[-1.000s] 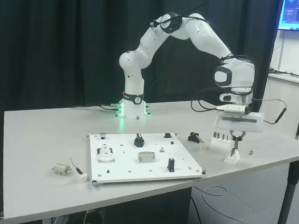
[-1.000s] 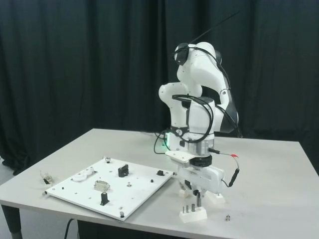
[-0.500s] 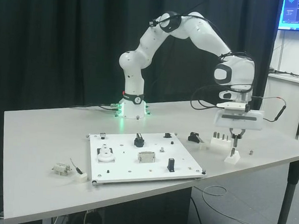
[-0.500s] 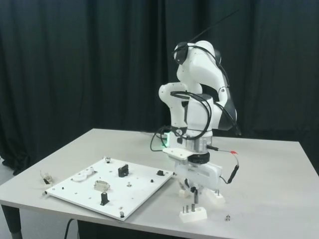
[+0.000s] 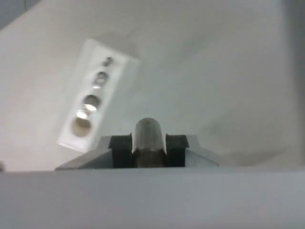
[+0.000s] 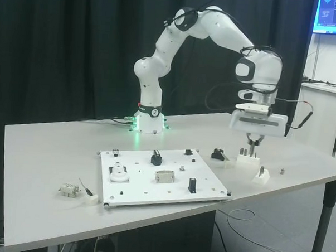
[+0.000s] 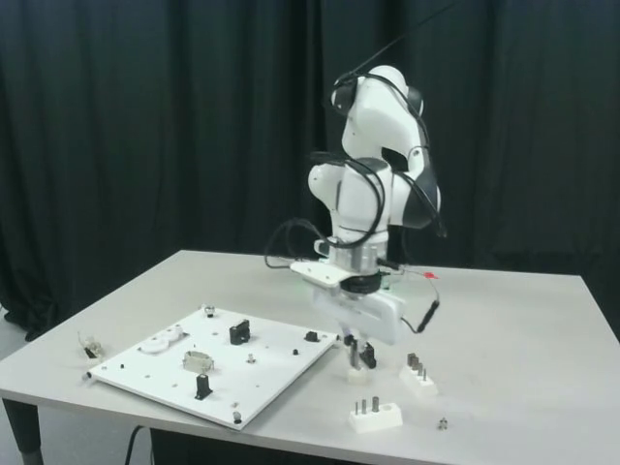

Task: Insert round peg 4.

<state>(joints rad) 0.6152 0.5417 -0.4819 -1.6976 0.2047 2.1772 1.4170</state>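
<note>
Two fingers of the gripper [image 5: 149,151] are pinched on a round peg [image 5: 148,136], which the wrist view shows standing between the black pads [image 5: 120,149] and pointing down toward the grey table [image 6: 44,148]. Below and off to one side in that view lies a white peg holder [image 5: 91,99] with a row of round sockets, most of them still filled and one apparently vacant, though that is hard to tell. Judging by this, the pick is done and the carry is in hand: the peg hangs in the air, well above the table, between the two small white peg blocks [image 7: 417,377] near the table's front edge and the white assembly board [image 7: 184,373]. The next move, as I read it, calls for travel over the board to the hole meant for peg 4, then a straight descent with the peg kept upright; which hole that is cannot be made out. In the first room view the white arm [image 6: 217,27] rises from its base [image 6: 147,122] at the table's rear edge, arches high over the shoulder and elbow, and drops the forearm so that the wrist points the gripper [image 6: 253,142] straight down near the board's corner.
</note>
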